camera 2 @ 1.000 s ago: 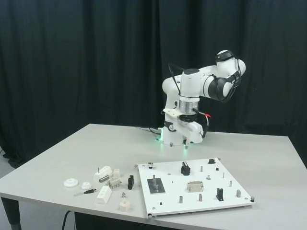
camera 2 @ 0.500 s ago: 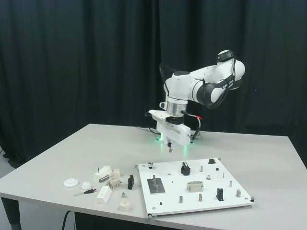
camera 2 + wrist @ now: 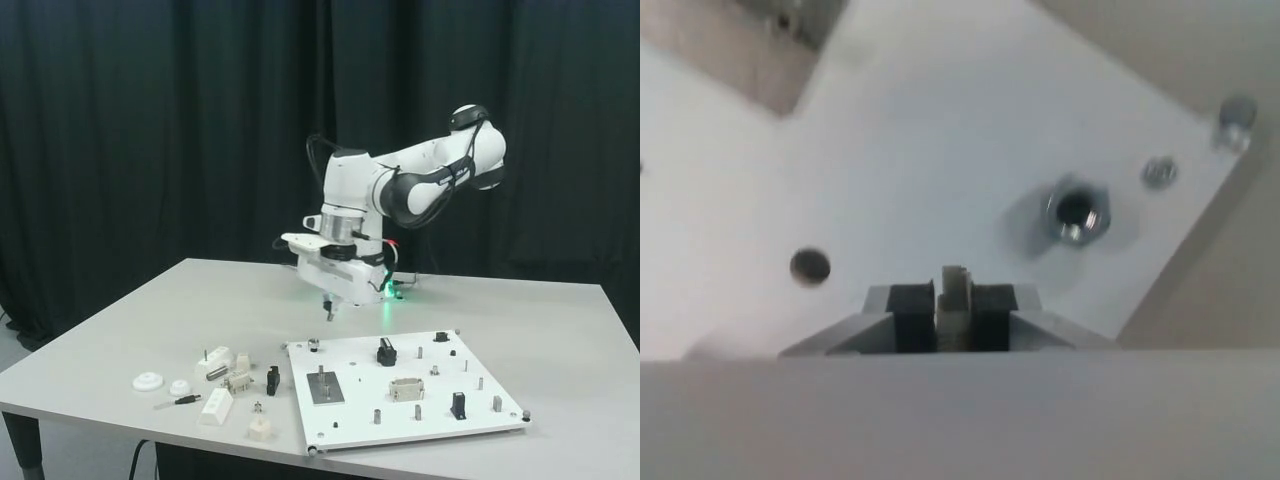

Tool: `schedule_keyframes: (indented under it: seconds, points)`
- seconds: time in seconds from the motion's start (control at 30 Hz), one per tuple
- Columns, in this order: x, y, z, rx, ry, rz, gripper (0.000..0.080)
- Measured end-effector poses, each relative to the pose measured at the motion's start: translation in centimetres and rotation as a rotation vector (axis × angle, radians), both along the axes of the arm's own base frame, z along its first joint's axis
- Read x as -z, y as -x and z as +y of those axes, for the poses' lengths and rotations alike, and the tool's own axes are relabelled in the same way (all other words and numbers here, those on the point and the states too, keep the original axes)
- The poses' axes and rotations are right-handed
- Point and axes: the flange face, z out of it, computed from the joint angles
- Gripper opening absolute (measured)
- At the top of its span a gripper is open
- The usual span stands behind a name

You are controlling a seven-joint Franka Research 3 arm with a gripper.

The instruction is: Place Ethernet.

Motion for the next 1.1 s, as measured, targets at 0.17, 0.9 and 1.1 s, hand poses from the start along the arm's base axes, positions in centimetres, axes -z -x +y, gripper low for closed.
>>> schedule_keyframes:
  seconds: [0.17,0.9,1.1]
  points:
    - [-0.4,-0.8,-1.3,-0.061,0.019,-0.016,0.0071]
    - [-0.4,-4.3,-6.3,-0.248,0.117,-0.034,0.0071]
    - [0.1,-5.5,-7.7,-0.303,0.144,-0.038,0.0071]
